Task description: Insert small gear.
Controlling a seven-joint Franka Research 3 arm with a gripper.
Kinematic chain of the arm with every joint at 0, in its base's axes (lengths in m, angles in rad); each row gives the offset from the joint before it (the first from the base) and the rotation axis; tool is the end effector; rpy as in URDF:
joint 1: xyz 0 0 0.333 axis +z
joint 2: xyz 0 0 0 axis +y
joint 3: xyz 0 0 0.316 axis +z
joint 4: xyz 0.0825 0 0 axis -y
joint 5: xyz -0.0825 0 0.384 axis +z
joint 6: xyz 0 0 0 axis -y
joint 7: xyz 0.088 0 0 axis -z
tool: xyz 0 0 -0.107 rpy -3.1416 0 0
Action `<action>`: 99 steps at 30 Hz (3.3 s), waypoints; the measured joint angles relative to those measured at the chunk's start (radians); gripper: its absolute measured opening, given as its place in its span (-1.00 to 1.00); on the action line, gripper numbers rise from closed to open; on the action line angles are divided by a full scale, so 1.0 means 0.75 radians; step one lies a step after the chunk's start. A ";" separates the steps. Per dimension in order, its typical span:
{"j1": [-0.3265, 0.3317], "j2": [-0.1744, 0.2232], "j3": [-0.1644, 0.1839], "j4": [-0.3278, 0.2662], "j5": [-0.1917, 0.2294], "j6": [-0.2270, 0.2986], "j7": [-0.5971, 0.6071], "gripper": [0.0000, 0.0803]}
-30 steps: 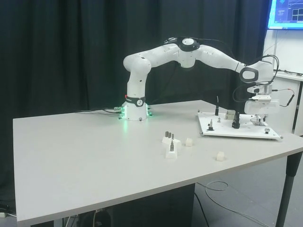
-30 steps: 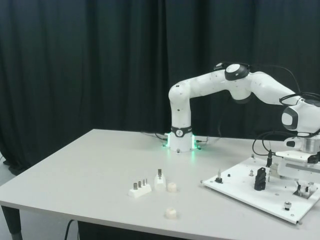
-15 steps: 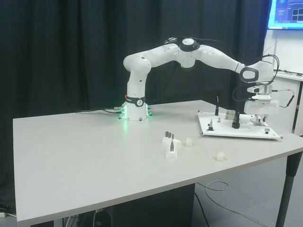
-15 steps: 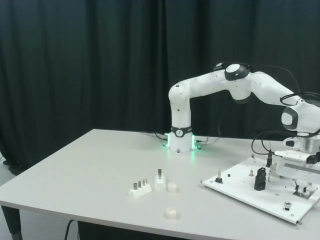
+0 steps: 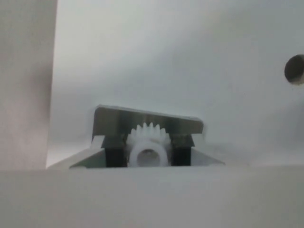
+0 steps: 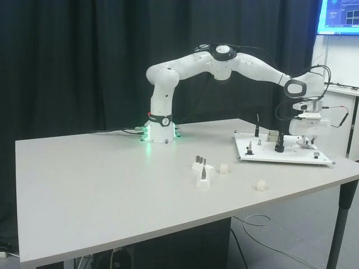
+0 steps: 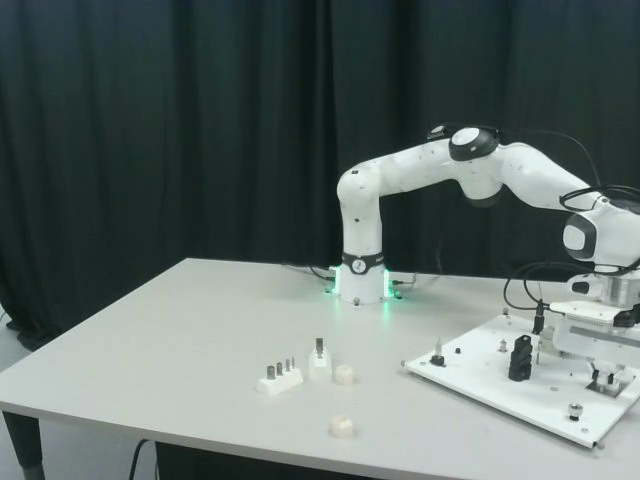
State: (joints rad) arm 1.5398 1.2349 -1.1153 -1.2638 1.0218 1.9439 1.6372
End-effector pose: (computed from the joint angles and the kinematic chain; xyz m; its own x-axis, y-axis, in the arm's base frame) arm 0.4860 0.5669 0.2252 0.3730 -0.9257 0.0625 -0.9231 -0.3770 -0.0757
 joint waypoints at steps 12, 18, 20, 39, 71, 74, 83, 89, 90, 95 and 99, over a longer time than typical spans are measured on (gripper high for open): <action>-0.002 0.000 0.001 0.002 0.001 0.000 0.000 -0.50; -0.008 0.001 0.007 0.003 0.001 0.005 0.000 -0.50; -0.010 0.001 0.009 0.004 0.001 0.005 0.000 -0.50; -0.024 0.000 0.024 0.014 0.001 0.005 0.000 -0.50; -0.061 -0.005 0.049 0.026 0.045 -0.015 0.076 -0.50; -0.063 -0.005 0.049 0.026 0.051 -0.018 0.099 -0.50; -0.069 -0.006 0.049 0.026 0.069 -0.024 0.202 -0.50; -0.073 -0.007 0.049 0.026 0.084 -0.031 0.256 -0.50; -0.074 -0.007 0.049 0.026 0.086 -0.032 0.260 -0.50; -0.076 -0.008 0.049 0.026 0.091 -0.036 0.261 -0.50; -0.076 -0.008 0.049 0.027 0.090 -0.036 0.224 -0.50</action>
State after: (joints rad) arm 1.4827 1.2291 -1.0788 -1.2439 1.0896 1.9170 1.8051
